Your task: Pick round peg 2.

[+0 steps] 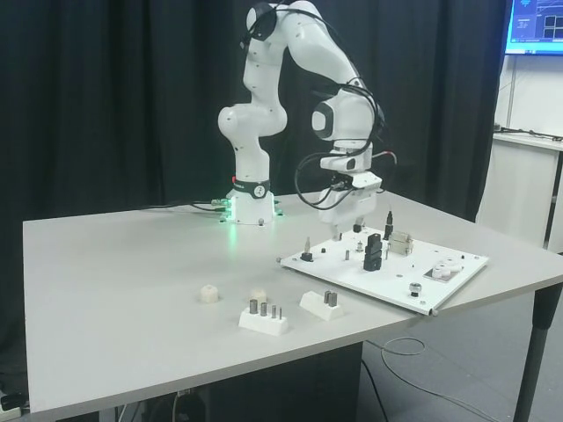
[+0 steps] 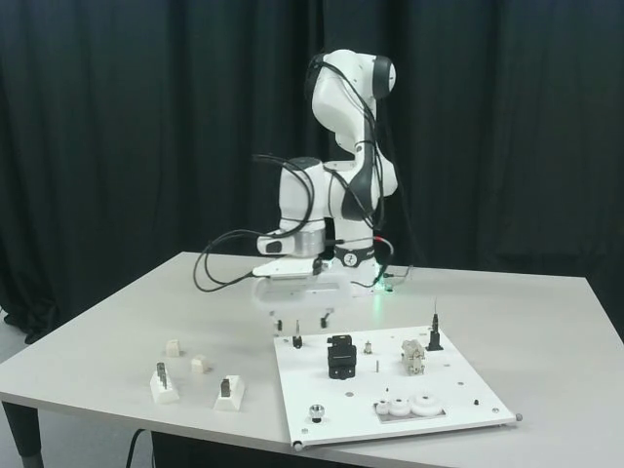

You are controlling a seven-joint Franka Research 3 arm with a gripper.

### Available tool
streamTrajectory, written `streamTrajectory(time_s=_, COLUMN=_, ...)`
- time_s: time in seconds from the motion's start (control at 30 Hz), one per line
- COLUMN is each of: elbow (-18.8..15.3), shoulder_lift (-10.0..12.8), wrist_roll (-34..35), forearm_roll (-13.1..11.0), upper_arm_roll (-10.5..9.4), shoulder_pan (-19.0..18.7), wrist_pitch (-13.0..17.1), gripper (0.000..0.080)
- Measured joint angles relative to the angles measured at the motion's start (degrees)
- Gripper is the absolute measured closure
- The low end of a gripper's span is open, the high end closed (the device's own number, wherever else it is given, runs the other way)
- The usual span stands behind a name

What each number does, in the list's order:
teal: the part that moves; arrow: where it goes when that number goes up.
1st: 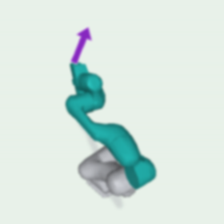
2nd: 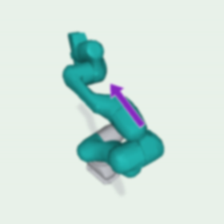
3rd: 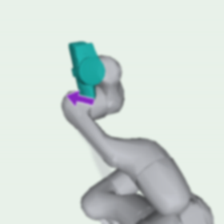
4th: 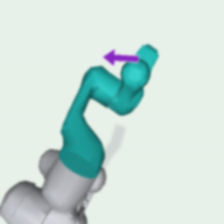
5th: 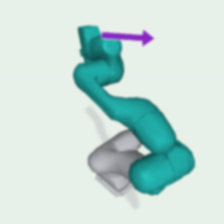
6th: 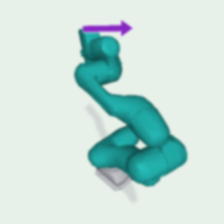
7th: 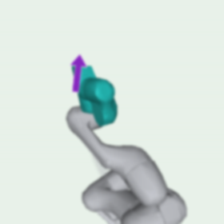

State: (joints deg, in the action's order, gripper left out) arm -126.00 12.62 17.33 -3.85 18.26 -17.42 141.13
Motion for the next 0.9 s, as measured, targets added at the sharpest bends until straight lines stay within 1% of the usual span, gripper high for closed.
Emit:
streamTrajectory(time_s=0.13, elbow=2.47, shoulder_lift=1.38, wrist_roll=-5.80, forearm_roll=-0.01, upper_arm_roll=0.76, shoulder_pan=0.94, wrist_pitch=-0.93, gripper=0.0003)
streamTrajectory(time_s=0.23, elbow=5.08, shoulder_lift=2.78, wrist_roll=-9.15, forearm_roll=-0.14, upper_arm_roll=1.16, shoulder_pan=1.99, wrist_pitch=-2.13, gripper=0.0003)
streamTrajectory(time_s=0.67, elbow=18.47, shoulder_lift=9.97, wrist_roll=-16.66, forearm_roll=-0.29, upper_arm_roll=1.31, shoulder_pan=8.48, wrist_pitch=-9.11, gripper=0.0003)
streamTrajectory(time_s=0.9, elbow=24.50, shoulder_lift=13.97, wrist_roll=-20.34, forearm_roll=-0.75, upper_arm_roll=1.25, shoulder_pan=11.34, wrist_pitch=-11.60, gripper=0.0003)
